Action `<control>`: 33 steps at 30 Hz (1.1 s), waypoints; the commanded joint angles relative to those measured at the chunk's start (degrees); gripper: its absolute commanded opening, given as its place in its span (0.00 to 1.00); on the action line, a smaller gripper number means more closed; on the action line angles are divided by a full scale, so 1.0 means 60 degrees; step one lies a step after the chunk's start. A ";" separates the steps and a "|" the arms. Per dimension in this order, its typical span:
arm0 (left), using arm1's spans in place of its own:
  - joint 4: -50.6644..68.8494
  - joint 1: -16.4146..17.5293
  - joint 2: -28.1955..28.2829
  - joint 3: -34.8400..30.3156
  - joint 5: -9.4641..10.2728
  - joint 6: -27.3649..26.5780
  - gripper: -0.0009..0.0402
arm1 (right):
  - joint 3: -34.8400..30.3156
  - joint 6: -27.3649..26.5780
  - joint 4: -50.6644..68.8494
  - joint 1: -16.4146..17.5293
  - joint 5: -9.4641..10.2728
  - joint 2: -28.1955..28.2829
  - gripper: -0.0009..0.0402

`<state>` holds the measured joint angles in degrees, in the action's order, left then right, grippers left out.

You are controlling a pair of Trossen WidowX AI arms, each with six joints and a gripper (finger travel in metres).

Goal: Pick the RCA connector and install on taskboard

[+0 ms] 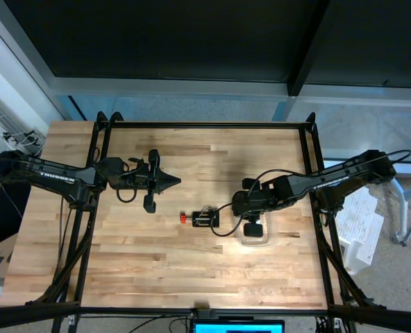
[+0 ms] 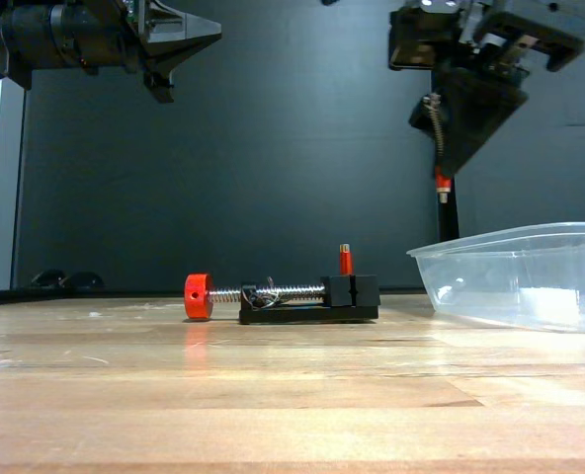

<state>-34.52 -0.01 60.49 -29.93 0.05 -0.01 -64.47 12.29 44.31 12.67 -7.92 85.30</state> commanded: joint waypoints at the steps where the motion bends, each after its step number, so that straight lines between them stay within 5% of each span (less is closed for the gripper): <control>1: 0.0000 0.0004 0.0000 -0.0004 -0.0004 0.0004 0.02 | -0.0288 -0.0040 -0.0171 -0.0058 -0.0004 0.0390 0.04; 33: 0.0000 0.0000 0.0000 -0.0004 -0.0004 0.0004 0.02 | -0.2291 -0.0382 -0.0554 -0.0324 -0.0007 0.2863 0.04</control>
